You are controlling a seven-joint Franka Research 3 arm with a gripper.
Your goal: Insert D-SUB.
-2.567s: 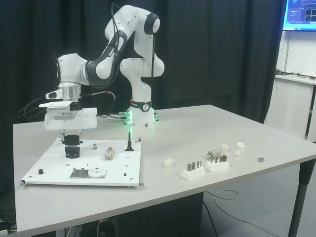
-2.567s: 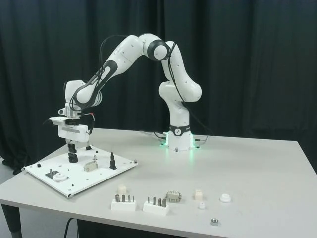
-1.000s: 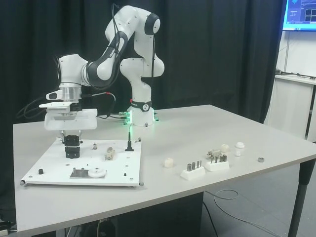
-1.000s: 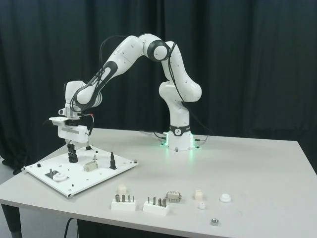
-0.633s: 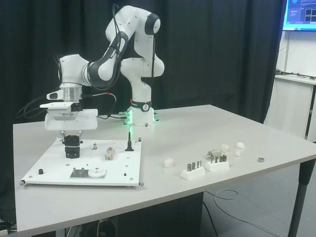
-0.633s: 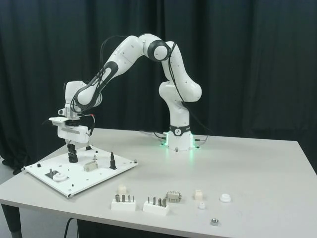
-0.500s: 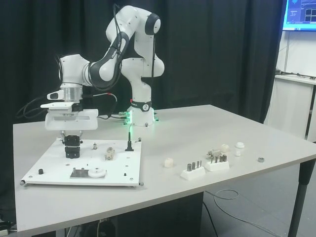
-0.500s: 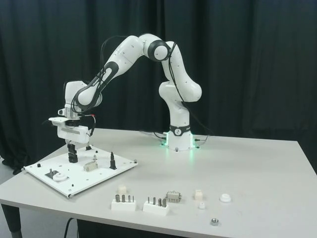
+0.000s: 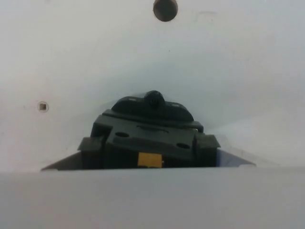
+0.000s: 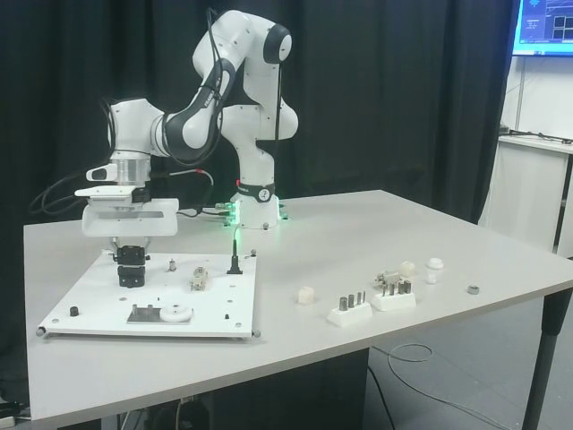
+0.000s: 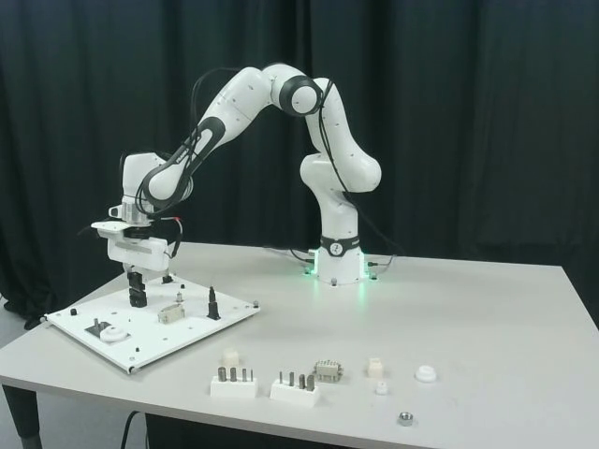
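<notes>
The gripper (image 10: pixel 131 260) hung over the far left part of the white board (image 10: pixel 98 300), with a black D-SUB connector (image 10: pixel 131 276) directly under it and standing on the board. Whether the fingers clamped the connector could not be told. From the wrist view the connector (image 9: pixel 150 138) was a dark, stepped block with two small holes in its face. Further right stood a small metal connector (image 10: pixel 198 281) and a black peg (image 10: pixel 235 262).
</notes>
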